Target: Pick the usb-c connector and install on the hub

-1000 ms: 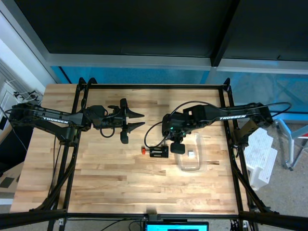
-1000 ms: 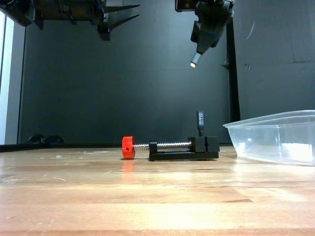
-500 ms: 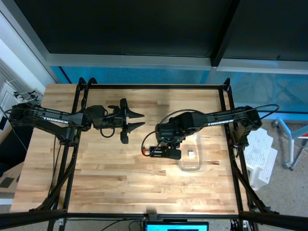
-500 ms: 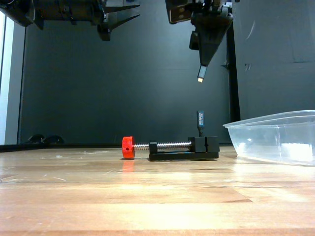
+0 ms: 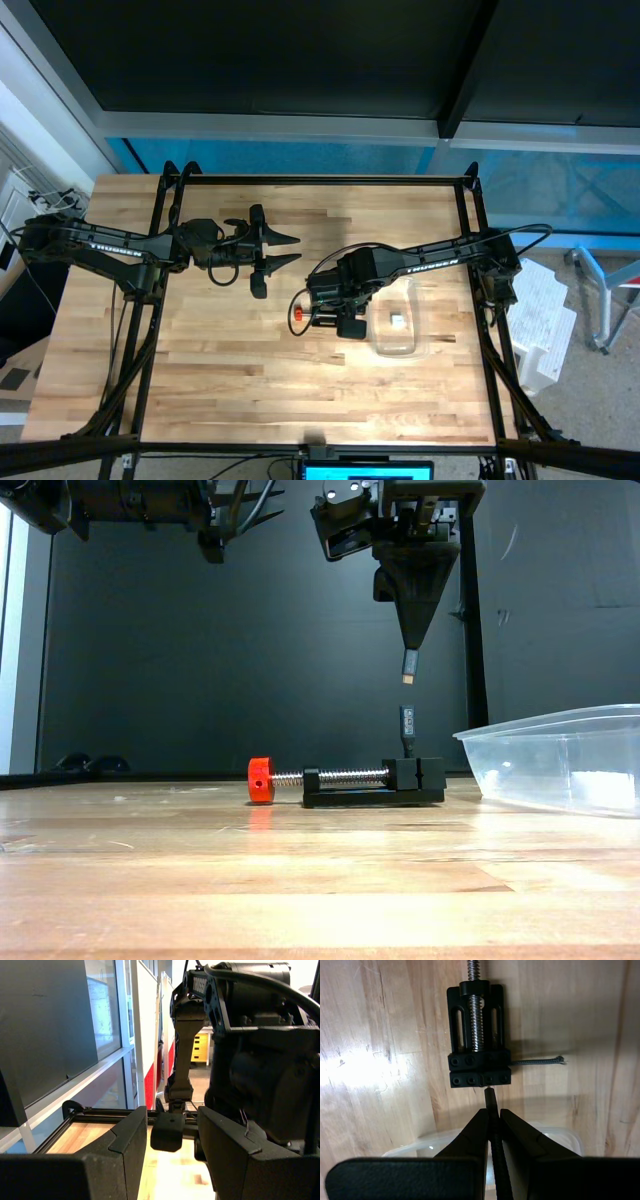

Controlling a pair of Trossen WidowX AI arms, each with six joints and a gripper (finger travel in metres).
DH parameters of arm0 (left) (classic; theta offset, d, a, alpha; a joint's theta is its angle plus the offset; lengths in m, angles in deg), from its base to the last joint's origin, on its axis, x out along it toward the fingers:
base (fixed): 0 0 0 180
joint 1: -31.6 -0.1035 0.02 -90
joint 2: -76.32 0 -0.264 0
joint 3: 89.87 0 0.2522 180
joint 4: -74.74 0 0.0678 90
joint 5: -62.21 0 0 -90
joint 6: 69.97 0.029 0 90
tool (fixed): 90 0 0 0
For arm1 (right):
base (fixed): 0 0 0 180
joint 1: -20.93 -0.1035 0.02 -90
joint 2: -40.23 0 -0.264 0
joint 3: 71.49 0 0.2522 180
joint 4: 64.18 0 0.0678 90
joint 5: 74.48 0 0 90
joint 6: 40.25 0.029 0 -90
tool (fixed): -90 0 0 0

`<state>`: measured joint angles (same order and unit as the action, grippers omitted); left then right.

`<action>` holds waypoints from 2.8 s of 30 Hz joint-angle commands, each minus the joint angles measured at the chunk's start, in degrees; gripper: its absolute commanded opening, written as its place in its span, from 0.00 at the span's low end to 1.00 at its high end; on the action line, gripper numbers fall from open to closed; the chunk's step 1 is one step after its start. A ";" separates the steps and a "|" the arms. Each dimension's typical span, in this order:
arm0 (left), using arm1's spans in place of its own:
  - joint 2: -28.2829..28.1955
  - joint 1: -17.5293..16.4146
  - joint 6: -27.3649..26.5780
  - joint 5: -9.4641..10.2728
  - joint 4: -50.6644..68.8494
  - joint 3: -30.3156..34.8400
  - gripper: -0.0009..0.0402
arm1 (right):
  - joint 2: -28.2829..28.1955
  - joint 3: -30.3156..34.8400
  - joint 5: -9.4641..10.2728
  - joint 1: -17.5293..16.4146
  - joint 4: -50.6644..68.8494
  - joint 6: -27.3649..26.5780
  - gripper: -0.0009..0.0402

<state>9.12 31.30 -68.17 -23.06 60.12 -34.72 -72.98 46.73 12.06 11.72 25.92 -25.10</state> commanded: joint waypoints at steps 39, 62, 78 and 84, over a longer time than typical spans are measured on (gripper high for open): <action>-0.02 0.00 0.02 0.00 -0.13 0.02 0.35 | -3.48 1.92 0.04 -0.59 0.94 -0.42 0.02; -0.02 -0.02 0.02 0.00 -0.15 0.02 0.35 | -3.54 1.73 -0.63 -0.55 0.79 -0.94 0.02; -0.02 0.00 0.02 0.00 -0.15 0.02 0.35 | -3.69 1.36 -0.42 -0.55 0.79 -1.07 0.02; -0.02 0.00 0.00 0.00 -0.15 0.02 0.35 | -3.69 0.59 -0.42 -0.52 0.28 -1.11 0.02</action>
<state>9.10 31.30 -68.17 -23.06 59.96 -34.72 -76.52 47.65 11.62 11.20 26.46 -26.21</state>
